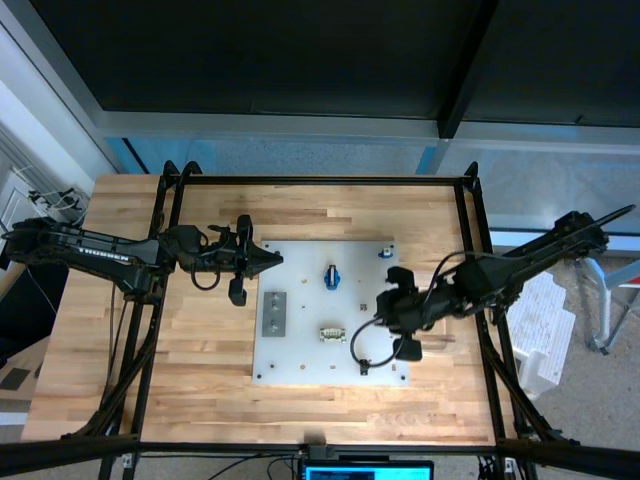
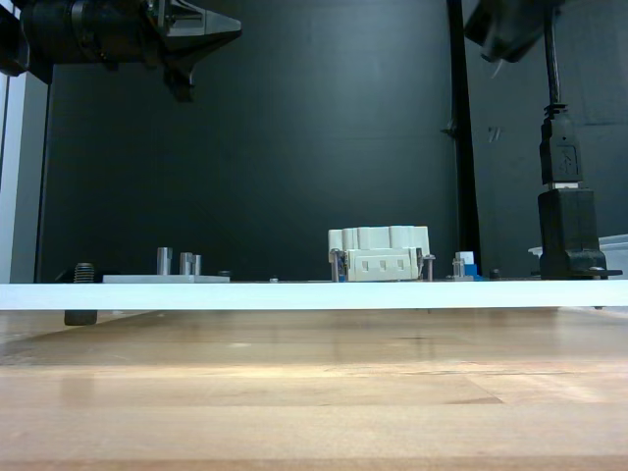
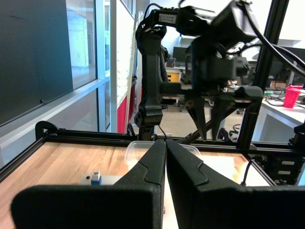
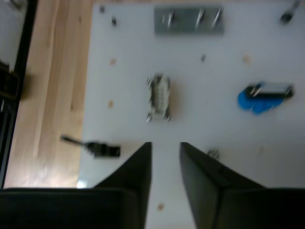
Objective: Pick the USB connector and install on taskboard
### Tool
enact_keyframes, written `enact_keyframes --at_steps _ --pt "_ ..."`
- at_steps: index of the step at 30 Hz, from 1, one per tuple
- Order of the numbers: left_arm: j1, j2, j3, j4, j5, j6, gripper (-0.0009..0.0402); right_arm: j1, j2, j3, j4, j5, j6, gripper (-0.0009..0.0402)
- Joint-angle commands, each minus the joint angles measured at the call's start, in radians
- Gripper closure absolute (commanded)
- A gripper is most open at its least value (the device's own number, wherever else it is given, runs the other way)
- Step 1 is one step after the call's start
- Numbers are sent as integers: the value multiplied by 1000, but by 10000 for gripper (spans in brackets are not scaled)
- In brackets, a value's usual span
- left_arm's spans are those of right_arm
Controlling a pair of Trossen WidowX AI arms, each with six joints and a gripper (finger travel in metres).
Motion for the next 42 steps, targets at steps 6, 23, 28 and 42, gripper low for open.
enact_keyframes --at_steps 6,23,28,42 --pt "0 0 0 0 0 0 393 -179 -98 -26 47 -91 -160 395" --pt "0 0 0 0 0 0 393 -416 -322 -297 550 -169 -320 393" --pt "0 0 0 0 0 0 393 -438 -340 -378 794 -238 -304 393" --pt "0 0 0 0 0 0 393 -454 -340 -517 1077 -214 -290 393"
